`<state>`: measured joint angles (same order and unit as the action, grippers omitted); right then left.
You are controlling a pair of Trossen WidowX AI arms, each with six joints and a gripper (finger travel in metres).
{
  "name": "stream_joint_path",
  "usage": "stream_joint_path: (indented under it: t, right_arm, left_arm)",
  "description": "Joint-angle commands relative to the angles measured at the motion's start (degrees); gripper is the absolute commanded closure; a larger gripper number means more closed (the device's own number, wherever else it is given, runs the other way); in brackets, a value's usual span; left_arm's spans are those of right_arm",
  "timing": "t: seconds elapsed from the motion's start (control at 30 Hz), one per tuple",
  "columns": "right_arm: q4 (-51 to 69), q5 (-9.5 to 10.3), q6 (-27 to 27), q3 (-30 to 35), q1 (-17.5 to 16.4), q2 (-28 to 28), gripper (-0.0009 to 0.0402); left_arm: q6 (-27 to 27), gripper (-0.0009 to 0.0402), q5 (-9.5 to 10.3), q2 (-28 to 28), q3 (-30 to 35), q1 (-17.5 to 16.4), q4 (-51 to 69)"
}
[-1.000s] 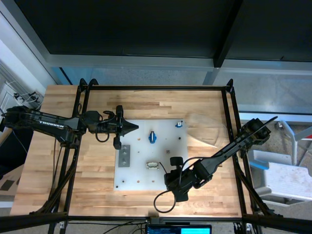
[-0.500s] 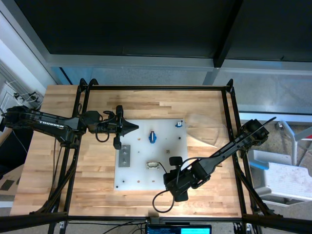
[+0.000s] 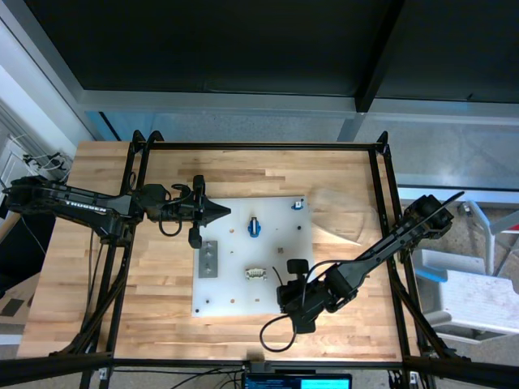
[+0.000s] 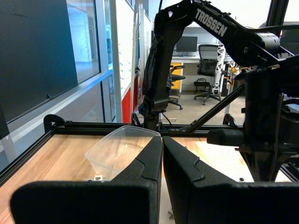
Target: Remove the USB connector from the USB hub and place in the container
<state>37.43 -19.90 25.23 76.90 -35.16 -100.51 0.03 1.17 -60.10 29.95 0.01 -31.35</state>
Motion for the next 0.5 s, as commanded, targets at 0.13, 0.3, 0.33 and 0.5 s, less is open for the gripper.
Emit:
stream_joint_path:
  t: [0.13, 0.3, 0.33, 0.5]
  right_arm:
    - [-5.95, -1.36, 1.97, -4.31, -0.70, 2.60, 0.0393]
    - [-8.94, -1.62, 2.86, -6.71, -1.14, 3.74, 0.0393]
    - [-9.57, -1.77, 2.89, -7.23, -1.22, 4.07, 0.0393]
    - [-9.94, -2.12, 2.78, -7.76, -1.38, 4.46, 0.0393]
  left_arm:
    - [0.00, 0.0392, -0.02, -0.02, 0.00, 0.00, -0.02]
    - [0.00, 0.0392, -0.02, -0.02, 0.00, -0.02, 0.00]
    - [0.00, 0.0392, -0.02, -0.02, 0.00, 0.00, 0.00]
    - [0.00, 0.0392, -0.02, -0.02, 0.00, 0.00, 0.04]
